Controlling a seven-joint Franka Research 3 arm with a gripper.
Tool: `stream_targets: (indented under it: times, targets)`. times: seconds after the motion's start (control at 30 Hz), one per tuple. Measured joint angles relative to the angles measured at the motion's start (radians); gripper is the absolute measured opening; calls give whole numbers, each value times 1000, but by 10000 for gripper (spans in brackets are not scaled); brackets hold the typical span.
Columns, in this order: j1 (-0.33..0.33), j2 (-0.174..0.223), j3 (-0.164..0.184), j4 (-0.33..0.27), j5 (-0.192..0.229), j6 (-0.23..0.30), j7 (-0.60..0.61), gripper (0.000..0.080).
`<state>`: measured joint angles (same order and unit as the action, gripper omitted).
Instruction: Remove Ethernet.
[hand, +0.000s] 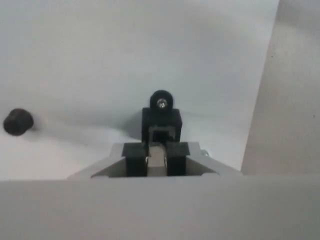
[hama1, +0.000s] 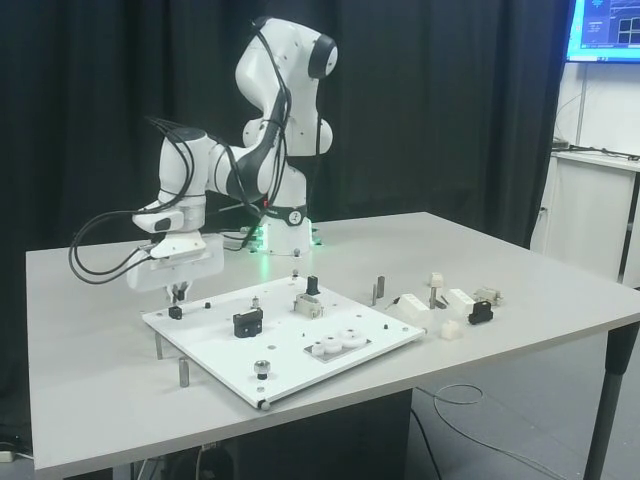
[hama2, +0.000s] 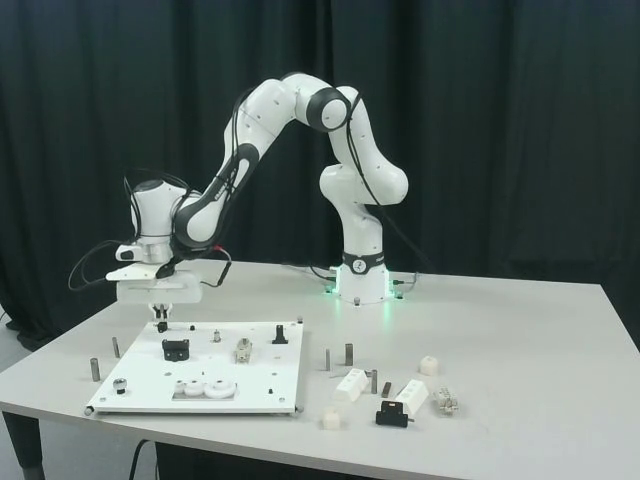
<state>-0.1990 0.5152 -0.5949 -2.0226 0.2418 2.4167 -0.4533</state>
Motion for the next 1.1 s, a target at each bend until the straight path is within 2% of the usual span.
stream_targets:
  times: [0.6, 1.1]
  targets:
    - [3, -78, -18, 0, -32, -67, -1, 79]
    - [3, -91, -28, 0, -34, -73, -1, 79]
